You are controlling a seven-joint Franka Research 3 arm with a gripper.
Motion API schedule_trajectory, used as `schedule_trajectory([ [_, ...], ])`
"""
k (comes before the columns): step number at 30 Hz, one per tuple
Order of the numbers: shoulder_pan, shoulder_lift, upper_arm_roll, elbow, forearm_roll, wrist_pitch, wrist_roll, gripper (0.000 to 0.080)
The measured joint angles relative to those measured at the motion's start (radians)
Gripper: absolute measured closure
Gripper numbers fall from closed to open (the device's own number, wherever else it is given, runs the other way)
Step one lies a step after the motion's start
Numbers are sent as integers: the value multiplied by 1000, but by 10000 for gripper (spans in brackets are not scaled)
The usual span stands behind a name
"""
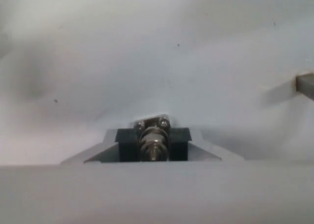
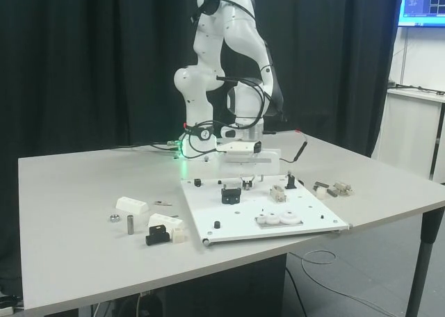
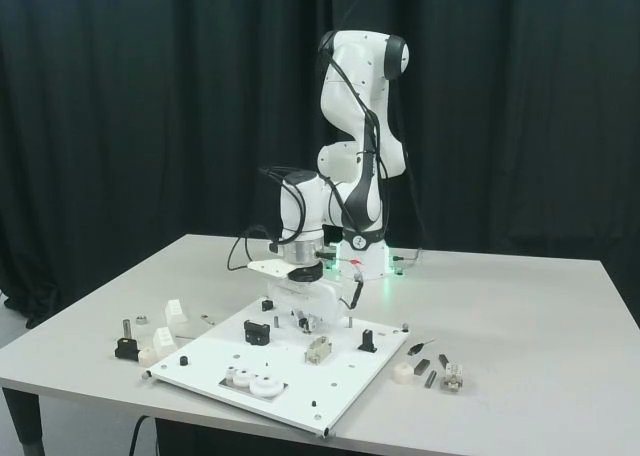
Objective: Remove BNC.
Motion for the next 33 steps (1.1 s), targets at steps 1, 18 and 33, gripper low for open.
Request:
schedule_trajectory([
  [1, 0, 0, 0, 0, 0, 0, -14, 681],
  [18, 0, -2, -1, 0, 0, -4, -201, 682],
  [33, -1, -2, -1, 0, 0, -6, -438, 682],
])
